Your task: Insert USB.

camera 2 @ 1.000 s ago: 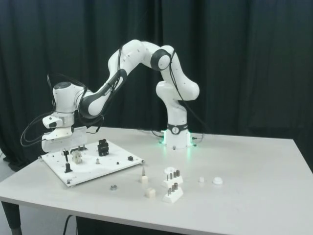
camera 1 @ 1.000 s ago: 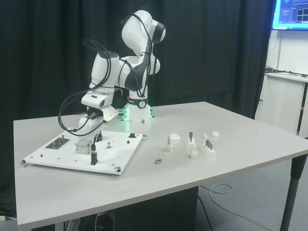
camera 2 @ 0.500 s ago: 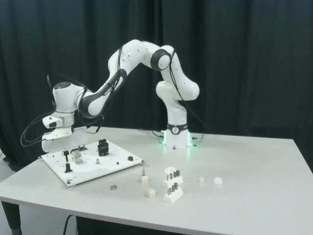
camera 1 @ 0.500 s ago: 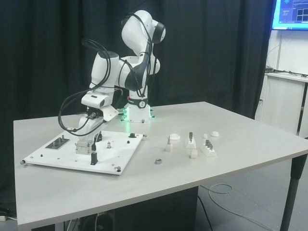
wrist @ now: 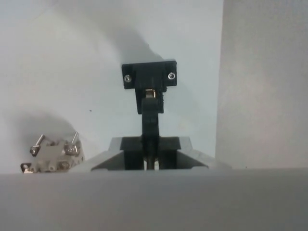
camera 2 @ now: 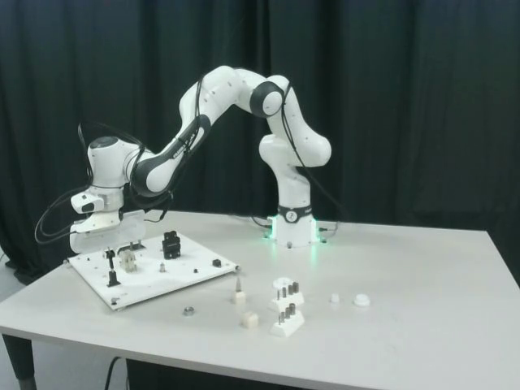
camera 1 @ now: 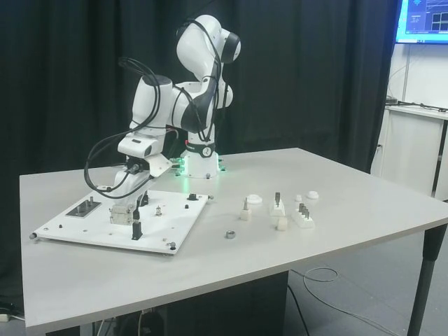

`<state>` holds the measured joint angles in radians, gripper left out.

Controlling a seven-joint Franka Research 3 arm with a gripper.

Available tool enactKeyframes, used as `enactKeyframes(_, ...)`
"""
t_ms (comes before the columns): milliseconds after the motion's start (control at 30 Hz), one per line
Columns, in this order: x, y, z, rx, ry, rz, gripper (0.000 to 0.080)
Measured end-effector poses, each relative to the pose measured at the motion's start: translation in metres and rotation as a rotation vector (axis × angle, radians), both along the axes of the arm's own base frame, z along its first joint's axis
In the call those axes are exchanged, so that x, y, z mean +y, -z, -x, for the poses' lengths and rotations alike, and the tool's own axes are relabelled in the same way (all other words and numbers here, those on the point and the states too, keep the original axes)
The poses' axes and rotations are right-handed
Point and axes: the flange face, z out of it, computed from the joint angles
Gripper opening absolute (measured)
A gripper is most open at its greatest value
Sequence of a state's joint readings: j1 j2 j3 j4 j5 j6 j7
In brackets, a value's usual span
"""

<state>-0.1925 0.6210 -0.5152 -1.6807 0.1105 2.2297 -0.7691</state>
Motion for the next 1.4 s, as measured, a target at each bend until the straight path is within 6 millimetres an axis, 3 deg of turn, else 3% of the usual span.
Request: enactKeyframes(1400, -0.0044, 0.0034, 0.0057, -0.013, 0.006, -0.027, 0.006)
